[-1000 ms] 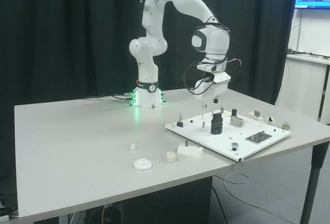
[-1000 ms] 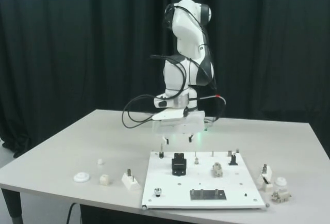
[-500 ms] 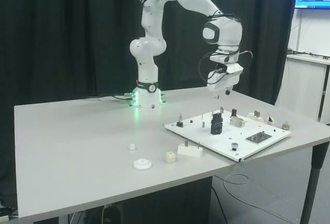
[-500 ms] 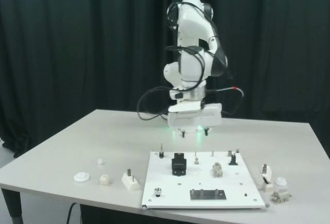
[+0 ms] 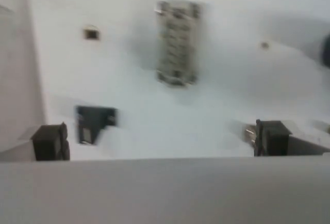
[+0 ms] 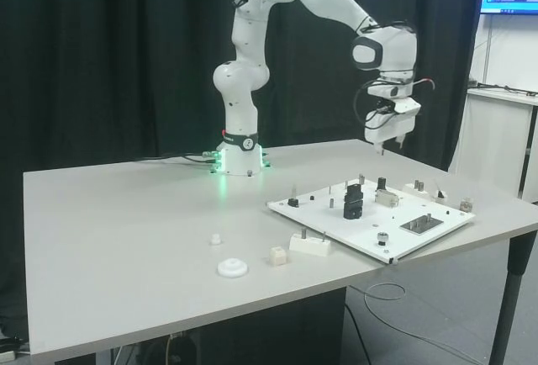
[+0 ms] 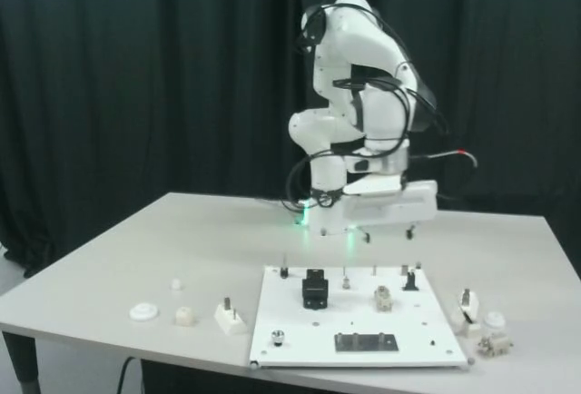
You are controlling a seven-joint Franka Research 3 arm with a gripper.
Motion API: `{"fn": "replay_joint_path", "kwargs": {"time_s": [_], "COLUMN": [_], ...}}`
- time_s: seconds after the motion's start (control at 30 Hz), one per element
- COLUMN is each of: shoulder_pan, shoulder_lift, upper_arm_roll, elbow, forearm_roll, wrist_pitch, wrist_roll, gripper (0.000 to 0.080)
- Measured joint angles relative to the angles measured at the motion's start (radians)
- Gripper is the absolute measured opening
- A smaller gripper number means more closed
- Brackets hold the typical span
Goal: Pick USB.
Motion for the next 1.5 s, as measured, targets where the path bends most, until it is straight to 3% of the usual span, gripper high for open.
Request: {"fn": "replay_joint_path", "kwargs": {"time_s": [0.3, 0.5, 1.0, 1.5], "shoulder_pan": [0.04, 0.06, 0.076, 0.057], "shoulder_lift": [0.077, 0.135, 0.259, 0.335], "upper_arm_roll": [0.053, 0.08, 0.111, 0.111], "elbow": [0.034, 0.084, 0.225, 0.297], "forearm_roll": [0.084, 0.135, 0.221, 0.294], "wrist_pitch": [0.116, 0.156, 0.163, 0.163], "wrist_roll": [0.021, 0.024, 0.009, -0.152], "gripper": [0.08, 0.08, 0.08, 0.08]}}
